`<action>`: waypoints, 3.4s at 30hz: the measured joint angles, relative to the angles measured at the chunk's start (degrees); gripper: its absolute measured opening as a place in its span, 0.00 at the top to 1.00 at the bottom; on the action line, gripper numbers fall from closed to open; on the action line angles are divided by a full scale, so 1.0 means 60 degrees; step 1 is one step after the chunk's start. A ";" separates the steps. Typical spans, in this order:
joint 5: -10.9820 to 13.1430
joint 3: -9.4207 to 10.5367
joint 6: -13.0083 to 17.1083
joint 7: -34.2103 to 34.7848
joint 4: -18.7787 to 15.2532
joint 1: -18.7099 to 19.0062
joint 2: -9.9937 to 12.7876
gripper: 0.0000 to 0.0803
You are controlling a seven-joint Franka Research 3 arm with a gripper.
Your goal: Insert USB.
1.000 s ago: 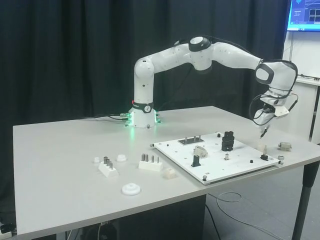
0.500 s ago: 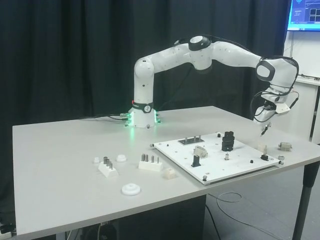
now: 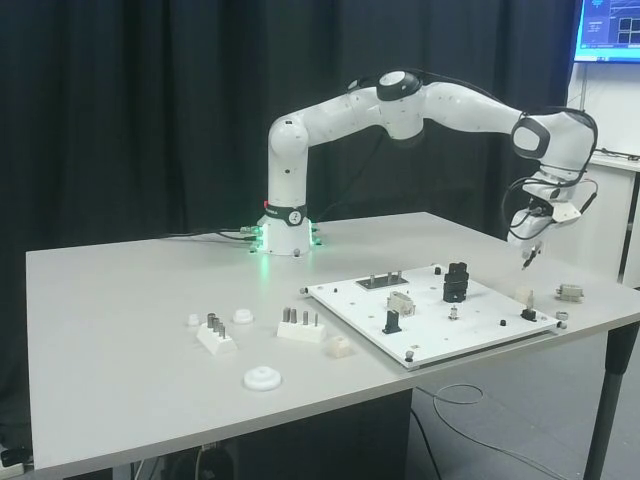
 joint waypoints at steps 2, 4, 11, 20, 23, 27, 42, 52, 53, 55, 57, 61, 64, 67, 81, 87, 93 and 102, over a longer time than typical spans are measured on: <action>-0.0023 -0.0071 -0.0011 -0.0141 0.0000 -0.0005 0.0000 0.88; -0.0062 -0.0150 -0.0028 -0.0345 0.0001 -0.0015 0.0000 0.88; -0.0210 -0.0506 -0.0196 -0.1256 0.0006 -0.0092 -0.0001 0.88; -0.0321 -0.1000 -0.0506 -0.2419 0.0070 -0.0306 -0.0001 0.88; -0.0325 -0.1162 -0.0599 -0.2756 0.0105 -0.0410 -0.0001 0.88; -0.0348 -0.1366 -0.0726 -0.3234 0.0159 -0.0565 -0.0002 0.88; -0.1147 -0.1883 -0.0737 -0.5756 0.0405 -0.1216 0.0002 0.88; -0.1827 -0.2136 -0.0551 -0.7608 0.0424 -0.1638 0.0109 0.88; -0.1857 -0.2167 -0.0547 -0.7765 0.0423 -0.1685 0.0135 0.88; -0.1885 -0.2253 -0.0547 -0.8122 0.0413 -0.1780 0.0209 0.88; -0.1887 -0.2346 -0.0547 -0.8579 0.0391 -0.1871 0.0297 0.88; -0.1887 -0.2520 -0.0547 -0.9864 0.0296 -0.2036 0.0475 0.88; -0.1886 -0.2620 -0.0542 -1.0666 0.0190 -0.2152 0.0593 0.88; -0.1878 -0.2653 -0.0490 -1.1387 0.0076 -0.2262 0.0658 0.88; -0.1539 -0.2658 -0.0052 -1.4435 -0.0644 -0.2542 0.0712 0.88; -0.1303 -0.2668 0.0243 -1.5182 -0.1053 -0.2579 0.0714 0.88; -0.1055 -0.2722 0.0517 -1.5866 -0.1548 -0.2583 0.0719 0.88; -0.0429 -0.2961 0.0796 -1.6824 -0.2369 -0.2590 0.0771 0.88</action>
